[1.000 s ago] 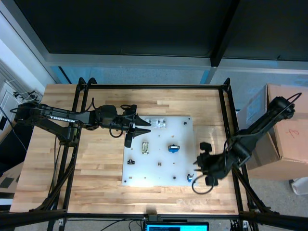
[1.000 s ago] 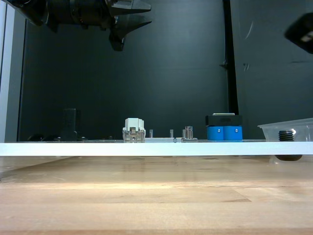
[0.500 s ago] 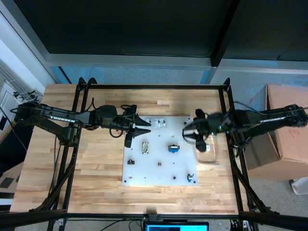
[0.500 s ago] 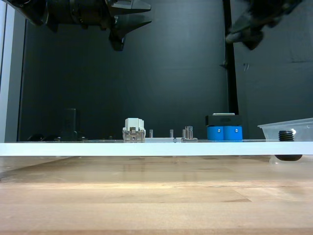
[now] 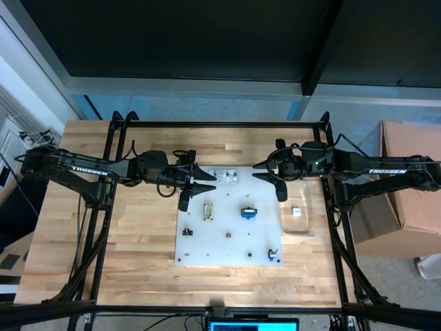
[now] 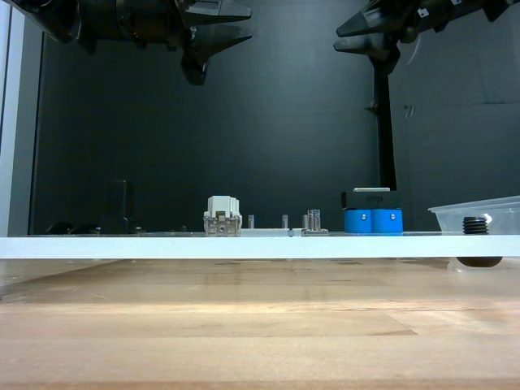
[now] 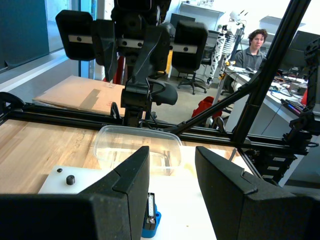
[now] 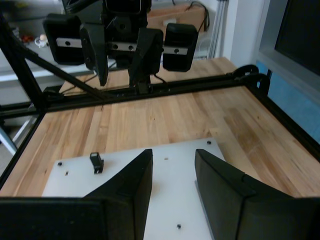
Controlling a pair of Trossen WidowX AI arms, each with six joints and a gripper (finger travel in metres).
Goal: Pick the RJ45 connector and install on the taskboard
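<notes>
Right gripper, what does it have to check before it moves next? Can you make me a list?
1. Right gripper open and empty: ok.
2. Left gripper open and empty, high over the board's far left part: ok.
3. RJ45 connector found: cannot tell. A small white piece lies free in the tray; it may be the connector.
4. Right gripper above that piece: not ok. It hangs over the board's far right corner, beside the tray.
5. Both grippers well above the board's parts: ok.

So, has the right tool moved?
Yes: right tool swung from near-right corner of the board to its far-right corner. Left tool hovers over its far-left edge.
</notes>
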